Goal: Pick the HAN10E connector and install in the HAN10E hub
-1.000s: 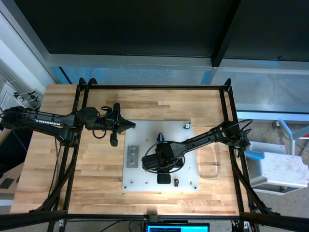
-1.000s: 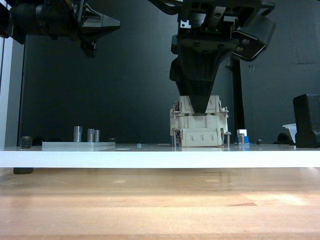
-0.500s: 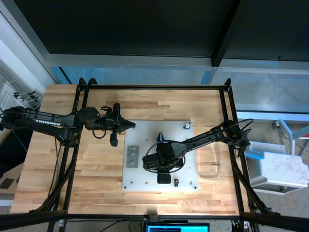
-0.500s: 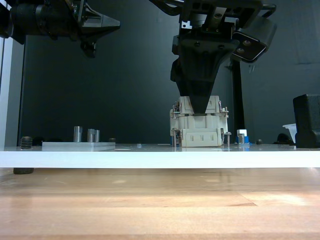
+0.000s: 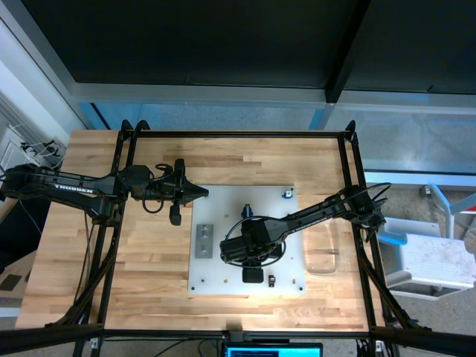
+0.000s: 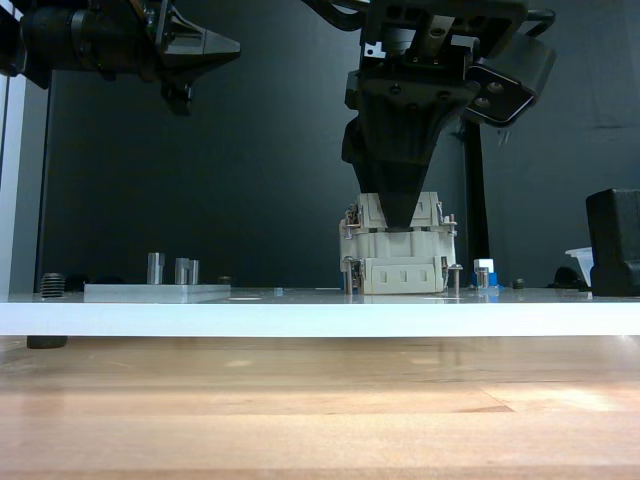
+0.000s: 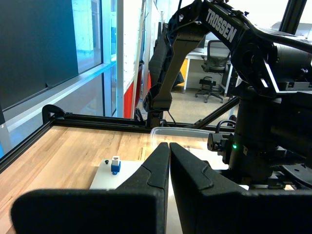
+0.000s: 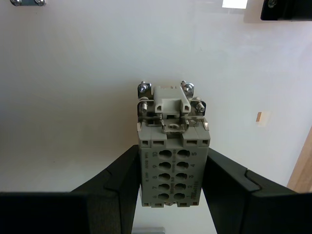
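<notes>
The left arm (image 5: 67, 187) carries white lettering along its link, too small to read from above. Its left gripper (image 5: 195, 193) hangs high over the wood at the 10 o'clock corner of the white plate (image 5: 216, 284), fingers (image 7: 156, 168) pressed together with nothing between them. On the plate's 9 o'clock side lies the grey metal block (image 5: 204, 241) with short pegs standing on it.

Near the plate's centre the HAN10E connector (image 8: 170, 176) sits on top of the HAN10E hub (image 6: 400, 272), which is fastened to the plate; whether it is pushed fully home cannot be told. The connector's face shows two columns of dark holes with small numbers beside them, 10, 9, 8, 7 on one side and 5, 4, 3, 2 on the other. The right gripper (image 6: 400, 212) points straight down and is clamped on the connector, one finger on each long side.

At 12 o'clock from it stands a blue upright part (image 5: 248, 212). Off the plate's 3 o'clock edge rests a clear container (image 5: 321, 251). The right arm (image 7: 222, 24) reads TROSSEN in white capitals.
</notes>
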Robot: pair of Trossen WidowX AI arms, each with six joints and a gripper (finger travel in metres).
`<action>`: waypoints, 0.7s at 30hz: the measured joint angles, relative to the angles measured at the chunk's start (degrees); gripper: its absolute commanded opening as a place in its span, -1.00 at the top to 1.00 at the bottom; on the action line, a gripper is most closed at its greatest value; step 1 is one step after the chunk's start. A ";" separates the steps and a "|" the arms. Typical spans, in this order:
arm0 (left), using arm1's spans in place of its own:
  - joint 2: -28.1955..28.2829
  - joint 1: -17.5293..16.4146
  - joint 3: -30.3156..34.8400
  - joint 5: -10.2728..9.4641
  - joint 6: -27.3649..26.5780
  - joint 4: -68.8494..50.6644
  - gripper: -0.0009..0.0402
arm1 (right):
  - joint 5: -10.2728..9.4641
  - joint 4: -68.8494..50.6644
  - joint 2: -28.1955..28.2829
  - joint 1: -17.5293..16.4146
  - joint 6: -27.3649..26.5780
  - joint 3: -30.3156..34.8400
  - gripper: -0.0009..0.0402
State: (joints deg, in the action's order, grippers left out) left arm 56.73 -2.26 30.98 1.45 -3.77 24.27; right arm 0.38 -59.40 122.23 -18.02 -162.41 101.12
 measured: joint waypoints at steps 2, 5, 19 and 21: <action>-0.02 0.00 0.02 0.00 0.00 0.00 0.96 | 0.02 0.07 0.00 0.00 0.00 -0.09 0.91; 0.00 0.00 0.00 0.02 0.00 0.00 0.96 | -0.02 0.09 0.00 0.00 -0.02 -0.09 0.91; 0.00 0.00 0.00 0.00 -0.02 0.00 0.96 | -0.15 0.37 -0.33 0.00 -0.02 -0.02 0.56; 0.00 0.00 0.02 0.02 -0.02 0.00 0.96 | -0.15 0.37 -0.39 0.00 -0.04 -0.02 0.41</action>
State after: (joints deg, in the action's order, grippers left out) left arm 56.73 -2.26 31.00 1.48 -3.79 24.27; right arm 0.23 -59.02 121.84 -18.02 -162.45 101.10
